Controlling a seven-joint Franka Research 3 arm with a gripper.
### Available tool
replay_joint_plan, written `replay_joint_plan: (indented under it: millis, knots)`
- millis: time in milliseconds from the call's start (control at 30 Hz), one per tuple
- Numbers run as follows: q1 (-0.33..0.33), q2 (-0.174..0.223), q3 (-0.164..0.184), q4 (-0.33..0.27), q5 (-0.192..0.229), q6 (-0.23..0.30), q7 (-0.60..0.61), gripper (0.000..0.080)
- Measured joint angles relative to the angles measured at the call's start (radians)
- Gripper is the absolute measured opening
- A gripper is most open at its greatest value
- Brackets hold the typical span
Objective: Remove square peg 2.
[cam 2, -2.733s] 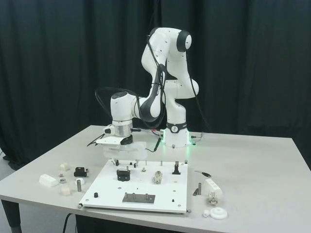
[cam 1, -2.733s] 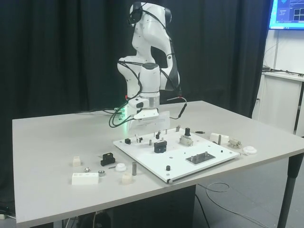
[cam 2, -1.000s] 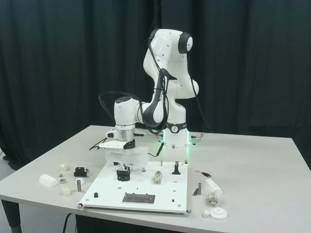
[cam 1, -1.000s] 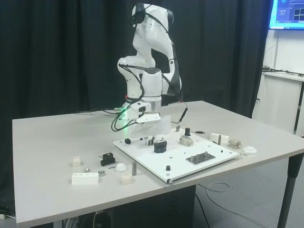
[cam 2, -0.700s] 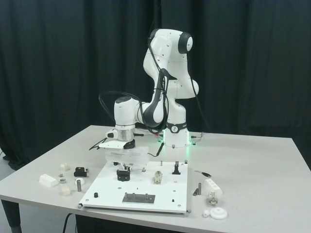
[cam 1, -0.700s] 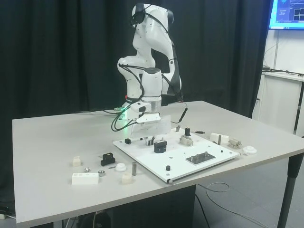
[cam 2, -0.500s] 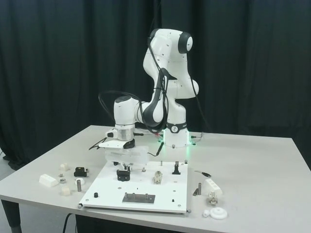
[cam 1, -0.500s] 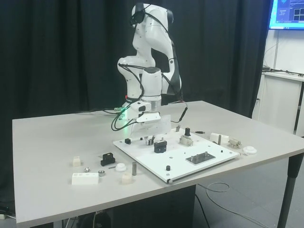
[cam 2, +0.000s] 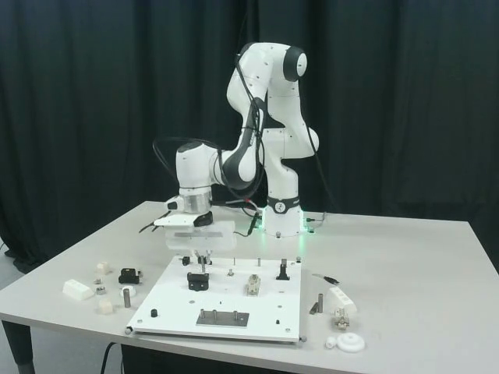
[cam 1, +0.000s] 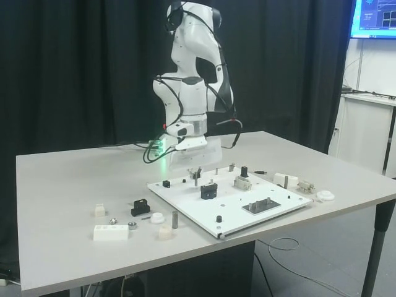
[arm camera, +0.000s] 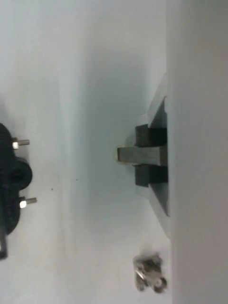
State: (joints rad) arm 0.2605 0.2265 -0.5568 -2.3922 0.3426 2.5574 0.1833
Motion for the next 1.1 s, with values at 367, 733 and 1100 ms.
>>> replay_joint_plan:
  millis: [367,733,1100]
  knots:
    - [0.000,-0.064,-0.031,0.020,-0.048,-0.084,0.004,0.0076]
    - [0.003,-0.061,-0.034,0.022,-0.070,-0.088,0.036,0.0076]
    - [0.020,-0.027,-0.034,0.022,-0.076,-0.063,0.094,0.0076]
